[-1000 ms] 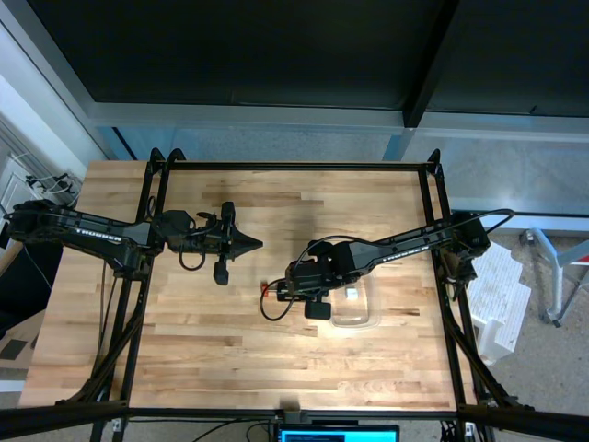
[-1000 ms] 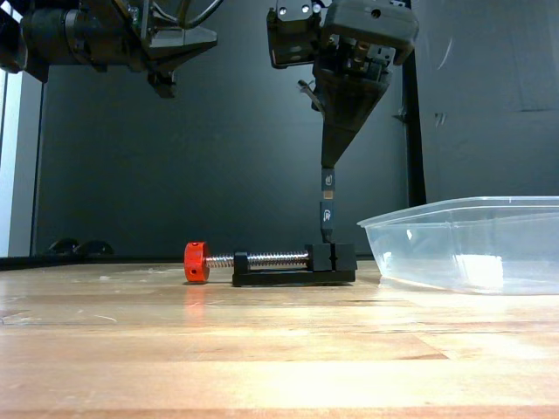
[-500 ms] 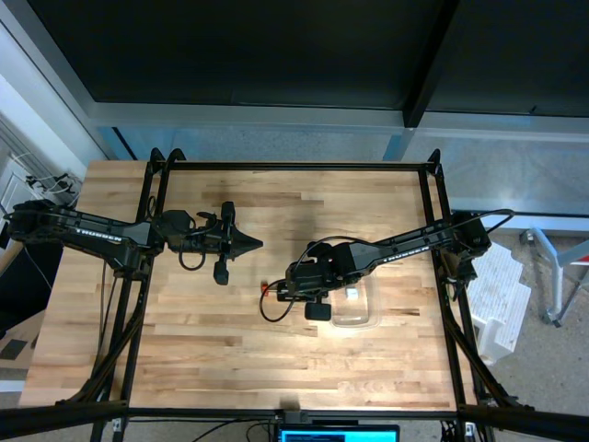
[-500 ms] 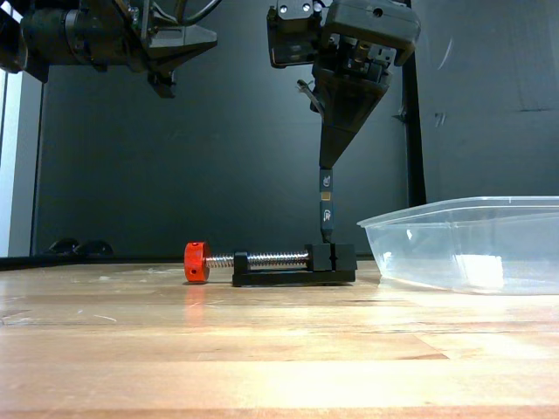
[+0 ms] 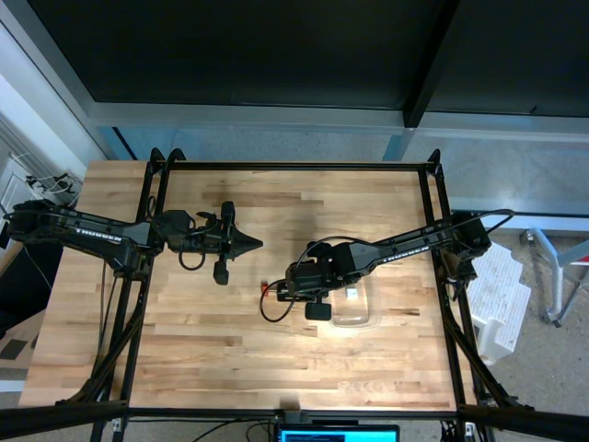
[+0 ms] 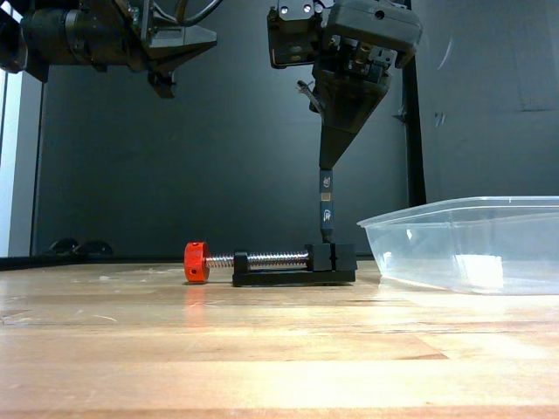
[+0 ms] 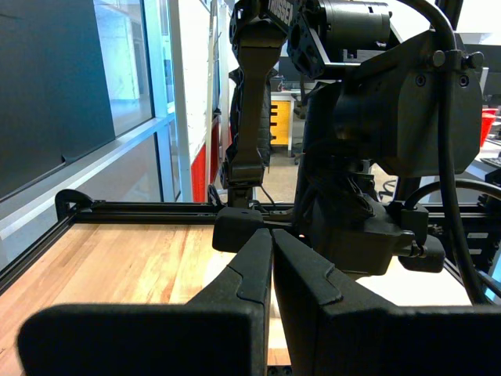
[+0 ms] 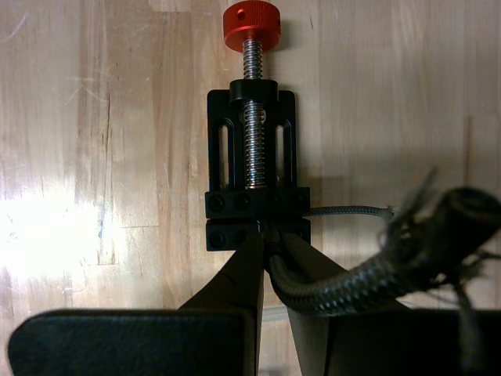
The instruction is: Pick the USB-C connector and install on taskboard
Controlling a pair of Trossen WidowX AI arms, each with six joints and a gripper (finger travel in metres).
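The taskboard is a small black block with a red-orange knob and a threaded screw, lying on the wooden table beside the tray. My right gripper hangs directly over its block end, shut on the USB-C connector. The connector is a thin dark piece held upright, and its lower tip touches the top of the block. The right wrist view shows the taskboard from above, with the right gripper at the block end and a braided cable trailing off. My left gripper is shut, parked high at the left.
A clear plastic tray stands just right of the taskboard, with a small white square piece in it. A black frame rail borders the table. Bare wood lies toward the near edge.
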